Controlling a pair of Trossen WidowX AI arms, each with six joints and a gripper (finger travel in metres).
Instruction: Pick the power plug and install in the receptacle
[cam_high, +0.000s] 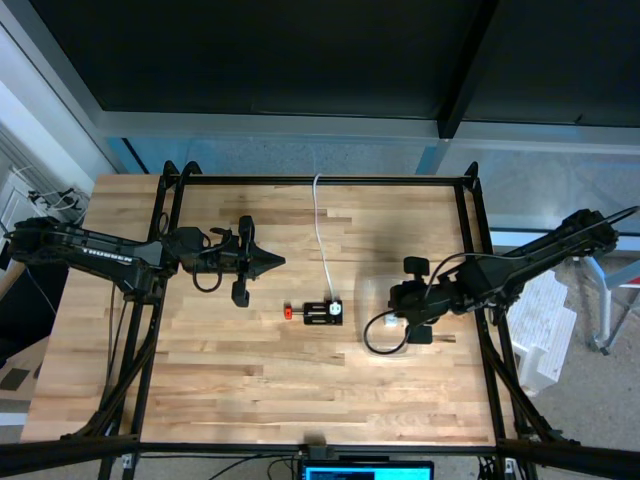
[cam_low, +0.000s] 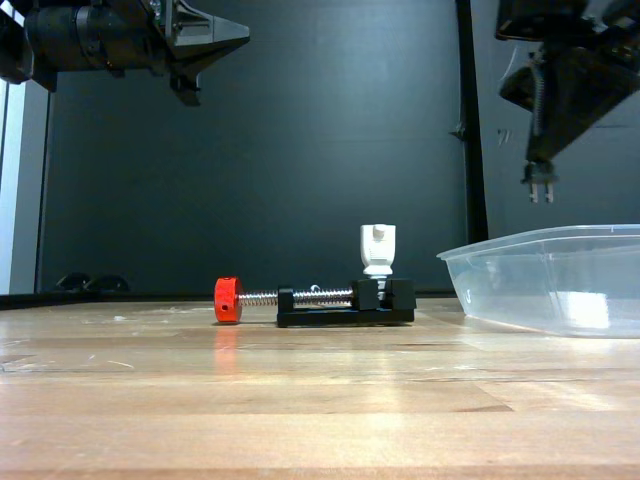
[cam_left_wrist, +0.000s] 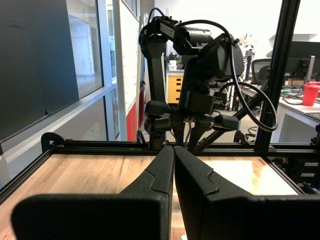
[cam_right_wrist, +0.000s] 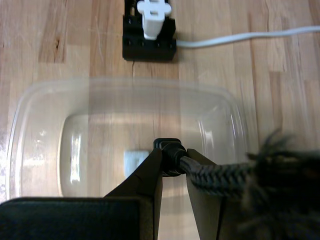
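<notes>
The right gripper (cam_right_wrist: 174, 156) is closed to a narrow gap on the power plug (cam_right_wrist: 168, 146), holding it in the air above the clear tray (cam_right_wrist: 150, 84) with its prongs pointing down. The receptacle (cam_low: 345, 300) sits on the tabletop (cam_low: 300, 400) near the tray, its white socket upright. The left gripper (cam_left_wrist: 173, 152) hangs high over the left side, empty, with its fingers pressed together.

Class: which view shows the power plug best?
Right wrist view: power plug close, clamped in right tool over tray. Low view shows its prongs; high and left wrist views hide it. Shut left tool hangs high at left.
</notes>
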